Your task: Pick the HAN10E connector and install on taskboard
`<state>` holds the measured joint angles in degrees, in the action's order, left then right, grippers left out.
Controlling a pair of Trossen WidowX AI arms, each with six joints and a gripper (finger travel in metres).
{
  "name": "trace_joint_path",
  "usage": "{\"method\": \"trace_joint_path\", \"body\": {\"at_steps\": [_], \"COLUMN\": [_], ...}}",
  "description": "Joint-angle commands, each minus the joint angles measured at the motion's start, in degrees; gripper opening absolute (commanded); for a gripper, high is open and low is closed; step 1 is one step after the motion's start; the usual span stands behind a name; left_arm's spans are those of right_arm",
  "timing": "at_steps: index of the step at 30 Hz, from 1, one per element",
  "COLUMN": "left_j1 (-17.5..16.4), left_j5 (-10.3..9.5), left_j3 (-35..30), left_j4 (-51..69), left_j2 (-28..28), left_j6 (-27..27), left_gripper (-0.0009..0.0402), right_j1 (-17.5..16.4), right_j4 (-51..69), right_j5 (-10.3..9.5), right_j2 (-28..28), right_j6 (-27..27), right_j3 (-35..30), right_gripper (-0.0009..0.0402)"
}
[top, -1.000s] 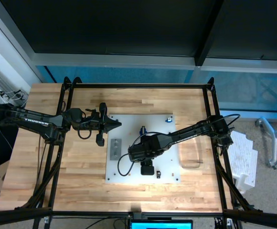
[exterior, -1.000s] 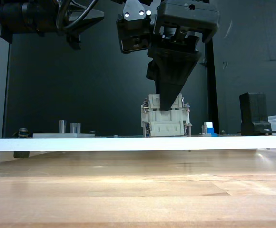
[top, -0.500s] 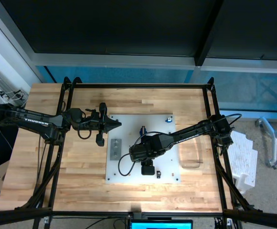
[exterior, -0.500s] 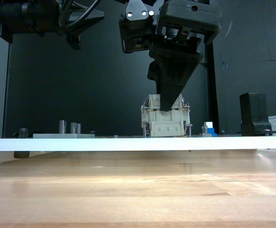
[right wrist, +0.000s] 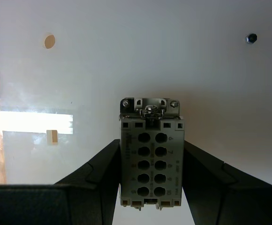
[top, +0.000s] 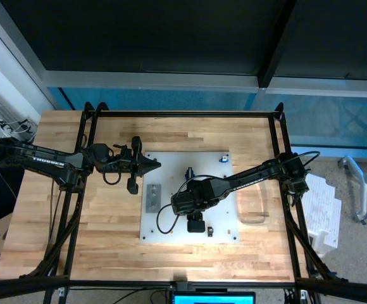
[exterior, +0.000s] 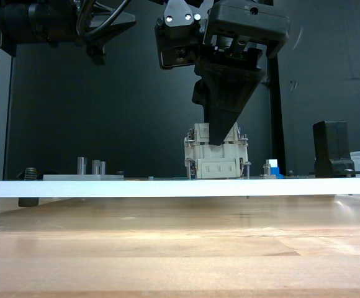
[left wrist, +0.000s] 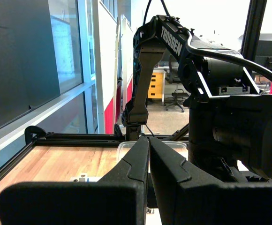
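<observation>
The beige-grey HAN10E connector [right wrist: 151, 161] sits between the two black fingers of my right gripper [right wrist: 151, 144], which is shut on its long sides, contact holes facing the camera. In the low view the connector [exterior: 216, 162] stands upright on the white taskboard [exterior: 136, 186] with the right gripper [exterior: 221, 138] pointing straight down onto it. From above, the right gripper [top: 196, 223] covers the connector near the front middle of the taskboard [top: 171, 166]. My left gripper [top: 150, 164] hovers at the board's far left corner, and its fingers [left wrist: 138, 157] are pressed together on nothing.
A grey metal plate with pins [top: 153, 196] lies on the board's left side. Small blue parts [top: 189, 172] [top: 223, 158] stand farther back. A black block [exterior: 331, 149] stands to the connector's right, and a clear plastic tray [top: 256, 206] lies right of the board.
The right gripper's body has shifted very slightly to the right. The connector stays in the same spot on the board, and the left arm has not moved.
</observation>
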<state>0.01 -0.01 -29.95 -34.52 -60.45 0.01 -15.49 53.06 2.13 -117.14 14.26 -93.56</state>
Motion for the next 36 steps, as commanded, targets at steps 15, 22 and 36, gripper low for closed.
{"method": "trace_joint_path", "body": {"at_steps": [15, 22, 36], "left_j1": [0.0, 0.0, 0.0], "left_j5": [0.0, 0.0, 0.0], "left_j3": [0.0, 0.0, 0.0], "left_j4": [0.0, 0.0, 0.0], "left_j2": [-0.02, -0.02, -0.02], "left_j6": [0.0, 0.0, 0.0], "left_gripper": [0.0001, 0.0001, 0.0001], "right_j1": [-0.31, -0.42, -0.42], "right_j4": [0.63, 1.16, 3.93], "right_j5": [-0.15, 1.33, 1.31], "right_j2": [2.12, 4.9, 11.41], "right_j6": [0.24, 0.76, 2.03], "right_j3": [-0.35, -0.35, -0.35], "right_gripper": [0.0299, 0.0326, 0.0326]}}
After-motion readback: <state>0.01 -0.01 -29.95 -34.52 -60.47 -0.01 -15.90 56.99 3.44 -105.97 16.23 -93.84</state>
